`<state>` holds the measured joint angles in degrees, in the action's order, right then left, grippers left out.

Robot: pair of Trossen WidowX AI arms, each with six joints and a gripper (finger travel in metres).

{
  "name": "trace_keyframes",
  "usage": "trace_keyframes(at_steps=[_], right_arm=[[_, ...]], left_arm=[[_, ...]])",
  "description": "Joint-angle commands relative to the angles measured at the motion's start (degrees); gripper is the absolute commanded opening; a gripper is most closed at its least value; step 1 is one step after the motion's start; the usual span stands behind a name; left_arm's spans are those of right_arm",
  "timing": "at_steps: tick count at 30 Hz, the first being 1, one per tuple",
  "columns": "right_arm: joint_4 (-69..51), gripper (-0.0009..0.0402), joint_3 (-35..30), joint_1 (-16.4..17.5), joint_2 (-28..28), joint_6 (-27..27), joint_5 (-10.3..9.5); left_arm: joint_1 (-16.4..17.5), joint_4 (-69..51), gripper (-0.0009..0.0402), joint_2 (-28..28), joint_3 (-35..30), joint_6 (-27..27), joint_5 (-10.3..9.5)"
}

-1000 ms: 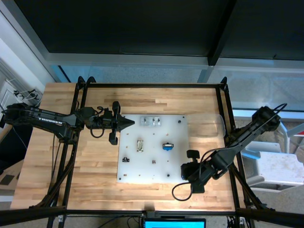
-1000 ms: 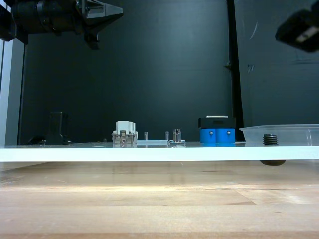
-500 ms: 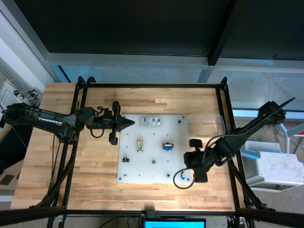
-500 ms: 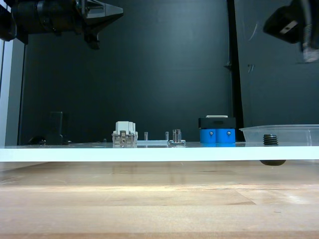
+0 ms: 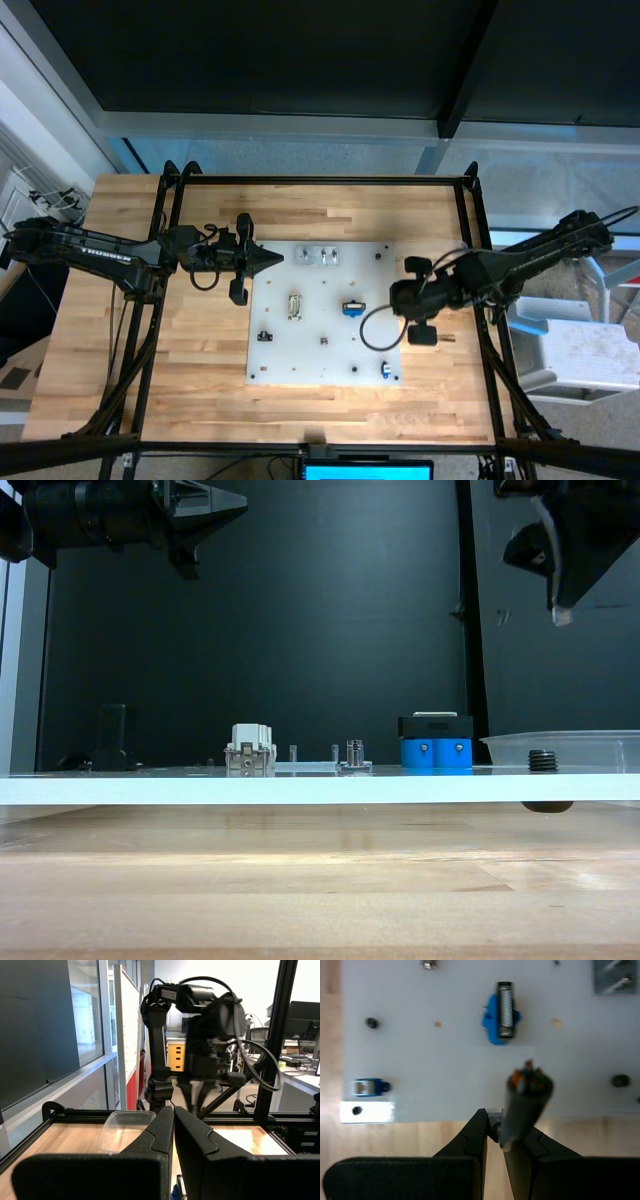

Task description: Remove the rj45 connector and place it in the container

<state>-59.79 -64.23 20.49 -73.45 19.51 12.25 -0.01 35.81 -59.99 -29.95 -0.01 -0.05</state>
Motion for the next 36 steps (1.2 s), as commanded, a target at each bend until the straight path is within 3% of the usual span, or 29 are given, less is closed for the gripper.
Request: trace_keyframes(at_steps=[1,13,16,22,25,31,36], right_arm=[[-0.2,0.0000,1.0,-3.7,1.2,-3.5,-1.51],[-1.7,0.0000,6.6,-19.8,6.8,-14.4,-5.31],[-1.4,0.0000,8.2,-23.5,7.8,-17.3,-7.52],[-1.7,0.0000,10.5,-30.3,9.5,-22.0,-8.11],[-2.2,0.0000,11.6,-33.8,9.9,-24.4,-10.23],[-3.1,0.0000,13.9,-39.7,9.9,-27.7,-10.34],[-4.0,0.0000,15.1,-41.9,9.9,-29.1,-10.29]], left_arm=[[0.0,0.0,0.0000,0.0,0.0,0.0,0.02],[0.0,0.0,0.0000,0.0,0.0,0.0,0.02],[0.0,0.0,0.0000,0.0,0.0,0.0,0.02],[0.0,0.0,0.0000,0.0,0.0,0.0,0.02],[0.0,0.0,0.0000,0.0,0.0,0.0,0.02],[0.0,0.0,0.0000,0.0,0.0,0.0,0.02],[0.0,0.0,0.0000,0.0,0.0,0.0,0.02]])
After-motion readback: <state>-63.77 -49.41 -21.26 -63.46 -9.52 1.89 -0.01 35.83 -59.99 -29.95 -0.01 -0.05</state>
